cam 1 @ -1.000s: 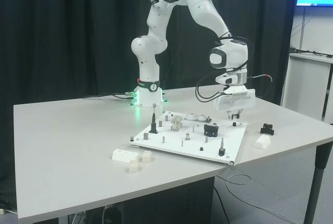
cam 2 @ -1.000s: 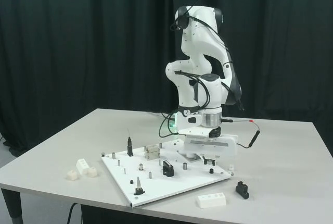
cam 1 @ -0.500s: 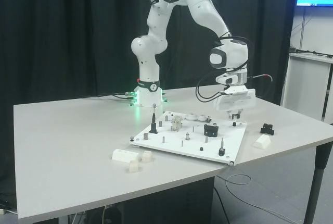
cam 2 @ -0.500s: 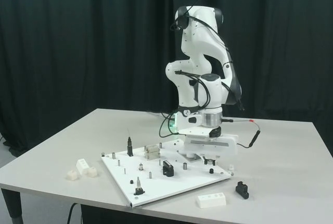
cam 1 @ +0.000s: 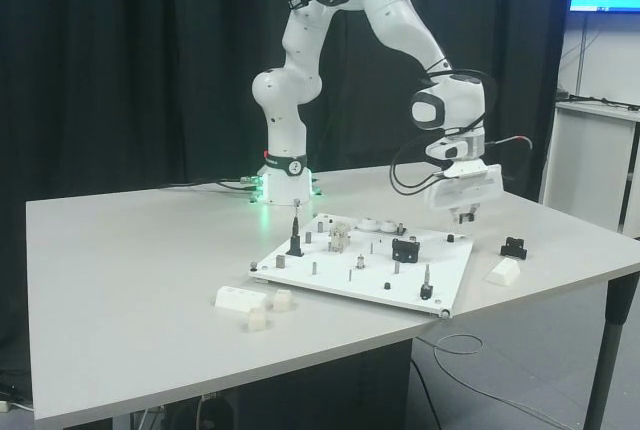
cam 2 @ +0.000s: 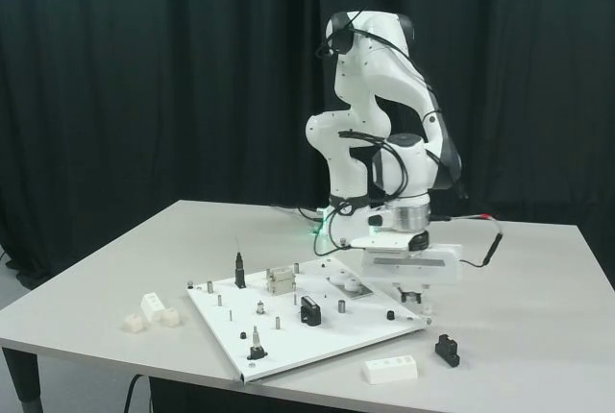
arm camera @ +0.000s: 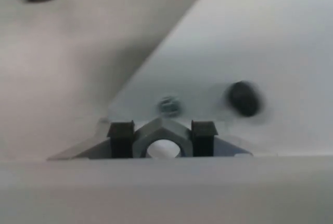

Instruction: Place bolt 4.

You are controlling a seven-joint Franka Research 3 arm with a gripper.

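In the wrist view my gripper [arm camera: 162, 141] is shut on bolt 4 [arm camera: 150, 134], a grey six-sided head with a round hole, clamped between two black fingertips [arm camera: 120, 138]. Beneath it lies a corner of the white assembly board [arm camera: 260, 36], with a small grey threaded hole [arm camera: 167, 105] and a black bolt head [arm camera: 243, 99] close by. In the room views the gripper [cam 1: 465, 215] [cam 2: 415, 296] hangs a little above the corner of the board [cam 1: 330, 275] [cam 2: 288, 341] farthest from the white blocks.
The board carries several upright pins, a black block [cam 1: 405, 249] and a grey fixture [cam 1: 340, 239]. On the grey table beside that corner lie a black clip [cam 1: 514, 247] [cam 2: 446, 350] and a white block [cam 1: 504, 271] [cam 2: 391, 369]. Three white blocks [cam 1: 240, 298] sit off the opposite side.
The arm has swung the gripper sideways and slightly up, from over the board's inner part out to its corner near the black clip. Its hold on the bolt is unchanged.
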